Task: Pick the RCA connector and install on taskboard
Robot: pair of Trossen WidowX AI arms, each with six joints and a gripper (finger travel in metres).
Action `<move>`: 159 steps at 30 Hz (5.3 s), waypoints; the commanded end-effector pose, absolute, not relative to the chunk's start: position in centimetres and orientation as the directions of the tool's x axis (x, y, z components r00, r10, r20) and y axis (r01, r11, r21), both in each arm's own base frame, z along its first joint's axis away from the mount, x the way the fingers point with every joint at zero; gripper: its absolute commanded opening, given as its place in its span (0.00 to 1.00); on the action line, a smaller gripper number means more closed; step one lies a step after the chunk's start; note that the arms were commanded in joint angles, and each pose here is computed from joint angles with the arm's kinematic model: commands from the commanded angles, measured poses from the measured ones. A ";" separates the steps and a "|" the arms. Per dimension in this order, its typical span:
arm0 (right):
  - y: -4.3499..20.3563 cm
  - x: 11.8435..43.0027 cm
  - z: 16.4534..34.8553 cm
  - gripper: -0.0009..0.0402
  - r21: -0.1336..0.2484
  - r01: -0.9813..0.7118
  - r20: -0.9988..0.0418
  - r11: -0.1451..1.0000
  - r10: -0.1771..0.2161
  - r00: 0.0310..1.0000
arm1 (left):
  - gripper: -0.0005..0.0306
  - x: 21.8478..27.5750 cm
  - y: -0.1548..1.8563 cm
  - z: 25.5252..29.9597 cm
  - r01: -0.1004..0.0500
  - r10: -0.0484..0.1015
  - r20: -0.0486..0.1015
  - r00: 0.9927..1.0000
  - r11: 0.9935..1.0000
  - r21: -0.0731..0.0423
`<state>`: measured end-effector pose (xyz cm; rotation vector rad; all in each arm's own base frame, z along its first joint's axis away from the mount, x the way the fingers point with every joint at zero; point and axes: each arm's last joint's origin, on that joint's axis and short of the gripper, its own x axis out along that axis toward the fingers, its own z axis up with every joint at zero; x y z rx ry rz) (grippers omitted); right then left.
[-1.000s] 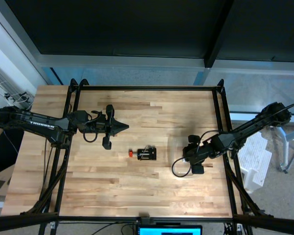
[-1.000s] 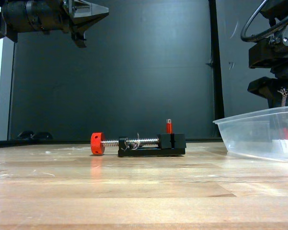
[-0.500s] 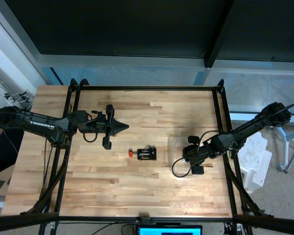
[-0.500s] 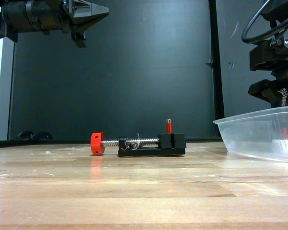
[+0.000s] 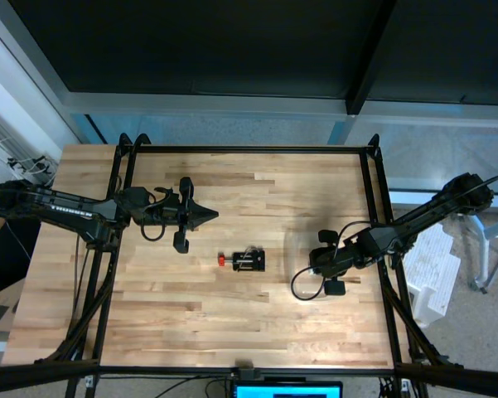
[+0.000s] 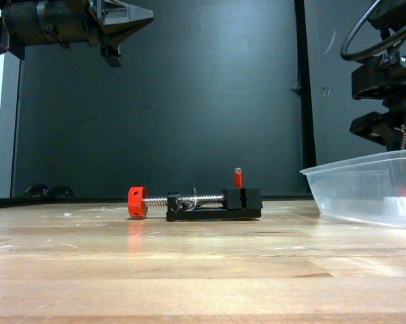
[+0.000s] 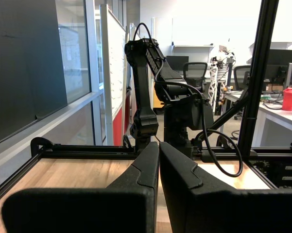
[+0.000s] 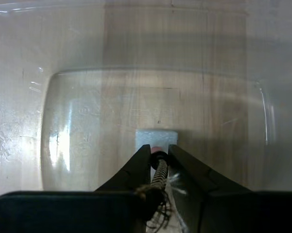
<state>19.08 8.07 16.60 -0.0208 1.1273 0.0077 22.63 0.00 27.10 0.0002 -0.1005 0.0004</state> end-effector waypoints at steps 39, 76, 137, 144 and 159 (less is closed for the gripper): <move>8.5 20.5 25.2 0.02 -0.033 -0.018 -0.907 0.999 -0.022 0.420 | 0.02 22.63 0.00 27.12 0.000 0.000 0.101 0.995 1.000 0.000; 7.9 33.9 26.6 0.02 -0.075 0.034 -0.905 0.997 -0.082 0.417 | 0.02 22.63 0.00 27.12 0.000 0.000 0.101 0.995 1.000 0.000; 6.3 37.1 22.5 0.02 -0.060 0.031 -0.917 0.998 -0.068 0.392 | 0.02 22.63 0.00 27.12 0.000 0.000 0.101 0.995 1.000 0.000; 6.4 37.1 22.5 0.02 -0.060 0.030 -0.918 0.998 -0.067 0.392 | 0.02 22.64 0.01 27.11 -0.001 0.001 0.101 0.995 1.000 0.000; 6.4 37.1 22.4 0.02 -0.057 0.027 -0.916 0.998 -0.063 0.397 | 0.02 22.64 0.00 27.11 0.000 0.000 0.101 0.995 1.000 0.000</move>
